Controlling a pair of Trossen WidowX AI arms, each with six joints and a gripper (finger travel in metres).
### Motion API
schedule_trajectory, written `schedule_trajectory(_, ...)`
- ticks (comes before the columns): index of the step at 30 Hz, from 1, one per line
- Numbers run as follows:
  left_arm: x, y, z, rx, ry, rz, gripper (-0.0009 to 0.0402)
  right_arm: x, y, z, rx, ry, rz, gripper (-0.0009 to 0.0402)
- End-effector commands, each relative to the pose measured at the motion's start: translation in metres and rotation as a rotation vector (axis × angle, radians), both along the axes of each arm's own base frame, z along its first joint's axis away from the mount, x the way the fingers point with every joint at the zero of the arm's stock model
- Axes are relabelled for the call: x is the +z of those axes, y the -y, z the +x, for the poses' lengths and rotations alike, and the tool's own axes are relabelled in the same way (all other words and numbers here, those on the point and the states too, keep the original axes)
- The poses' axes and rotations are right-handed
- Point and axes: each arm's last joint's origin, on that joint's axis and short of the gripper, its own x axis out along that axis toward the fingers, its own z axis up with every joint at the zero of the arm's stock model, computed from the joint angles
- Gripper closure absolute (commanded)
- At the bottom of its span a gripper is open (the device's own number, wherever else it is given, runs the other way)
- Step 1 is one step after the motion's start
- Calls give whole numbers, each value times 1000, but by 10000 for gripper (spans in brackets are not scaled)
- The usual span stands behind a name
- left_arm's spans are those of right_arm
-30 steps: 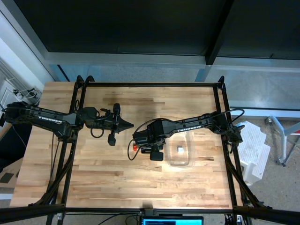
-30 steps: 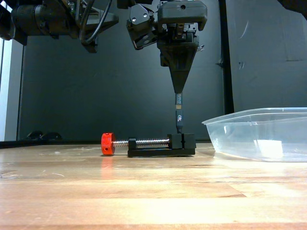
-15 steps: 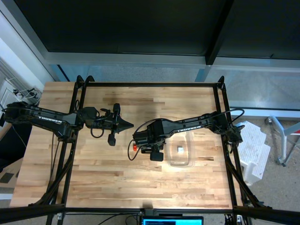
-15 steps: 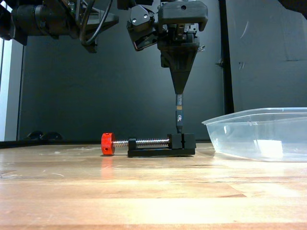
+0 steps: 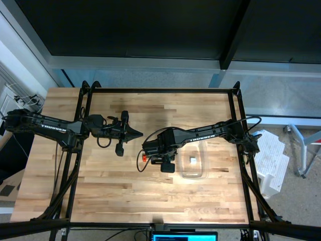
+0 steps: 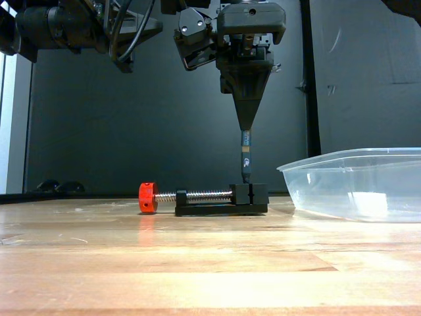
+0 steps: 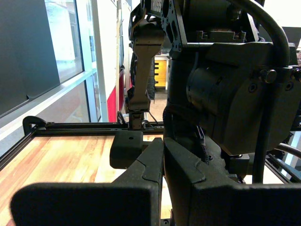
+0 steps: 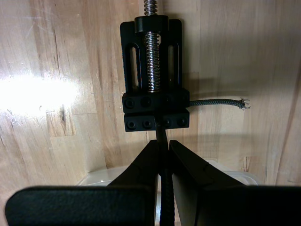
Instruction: Pick the USB-C connector and install on taskboard
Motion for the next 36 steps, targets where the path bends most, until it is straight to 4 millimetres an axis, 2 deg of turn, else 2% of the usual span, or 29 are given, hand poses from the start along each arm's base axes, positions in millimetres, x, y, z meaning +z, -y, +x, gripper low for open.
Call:
schedule_trajectory(1,0,0,0,0,0,0,393,0,0,0,1,-2,0,393)
schedule_trajectory(21,0,0,0,0,0,0,393,-2,0,0,0,-5,-1,393)
schedule_trajectory(36,0,0,0,0,0,0,393,-19,0,1,9,-3,7,393)
